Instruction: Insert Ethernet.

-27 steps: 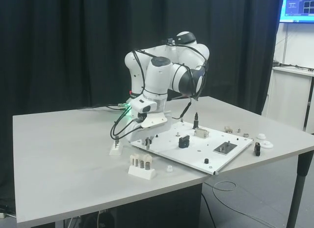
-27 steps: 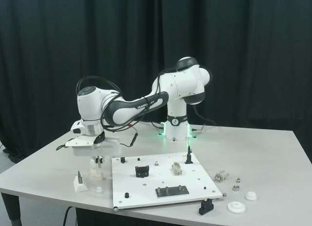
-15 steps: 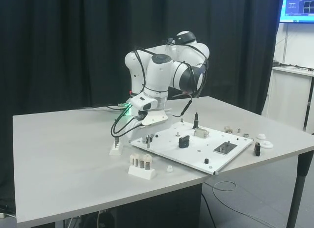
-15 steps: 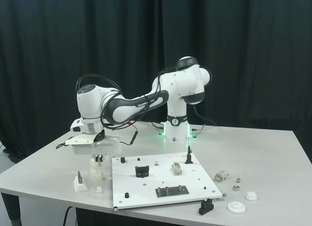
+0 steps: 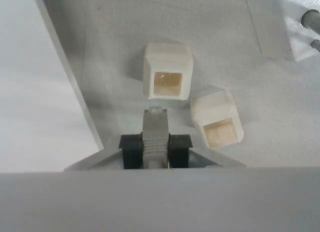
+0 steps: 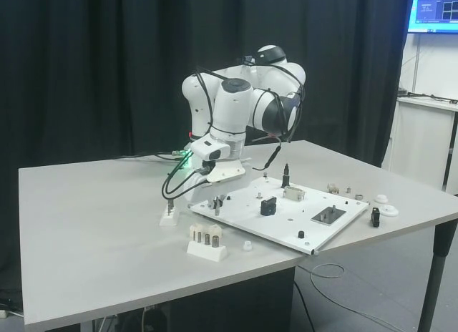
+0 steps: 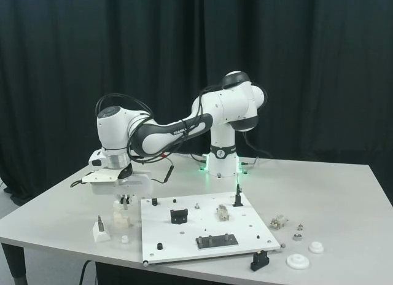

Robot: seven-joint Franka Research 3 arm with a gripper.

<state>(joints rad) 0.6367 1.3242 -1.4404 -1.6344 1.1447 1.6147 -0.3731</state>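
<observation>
Gripper (image 5: 156,151) clamped on Ethernet plug (image 5: 155,132), held above white holder blocks (image 5: 168,78) just off the white board's (image 6: 286,221) edge. Pickup looks done; carry to the board and insertion remain.

From my station: black curtain (image 6: 107,67) hangs in folds behind the whole rig, filling the back of both room views. Grey table (image 6: 86,225) with a dark leg (image 6: 433,275) at one corner. Off to the far side I see a white cabinet (image 6: 422,135), a lit screen (image 6: 435,10) high on the wall, and a cable loop (image 6: 325,270) on the grey floor (image 6: 372,296).
</observation>
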